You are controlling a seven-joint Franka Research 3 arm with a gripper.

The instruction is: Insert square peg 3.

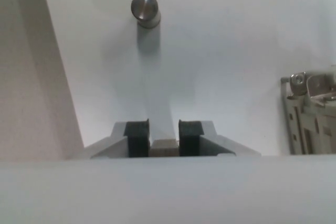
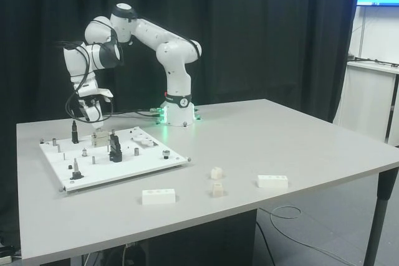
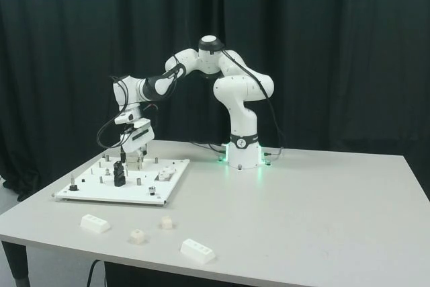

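Observation:
My gripper [image 1: 164, 139] hangs over the back left part of the white board [image 2: 146, 157], just above a small pale block [image 2: 100, 139] standing on it. Between the black finger pads [image 1: 137, 137] sits a pale square peg [image 1: 165, 148], and the jaws are shut on it. Under the wrist lies the bare white board surface [image 1: 220, 51] with a round metal pin [image 1: 145, 8] standing on it. In the second room view the gripper [image 3: 133, 144] points down at the board [image 3: 87, 194]. The peg's lower end and any hole under it are hidden.
A black fixture [image 2: 115, 148] stands on the board beside the block, with several short pins around it. A grey metal hinge part [image 1: 310, 114] is at the board's edge. Loose white blocks [image 2: 158, 196] [image 2: 272, 181] and two small cubes [image 2: 216, 172] lie on the grey table.

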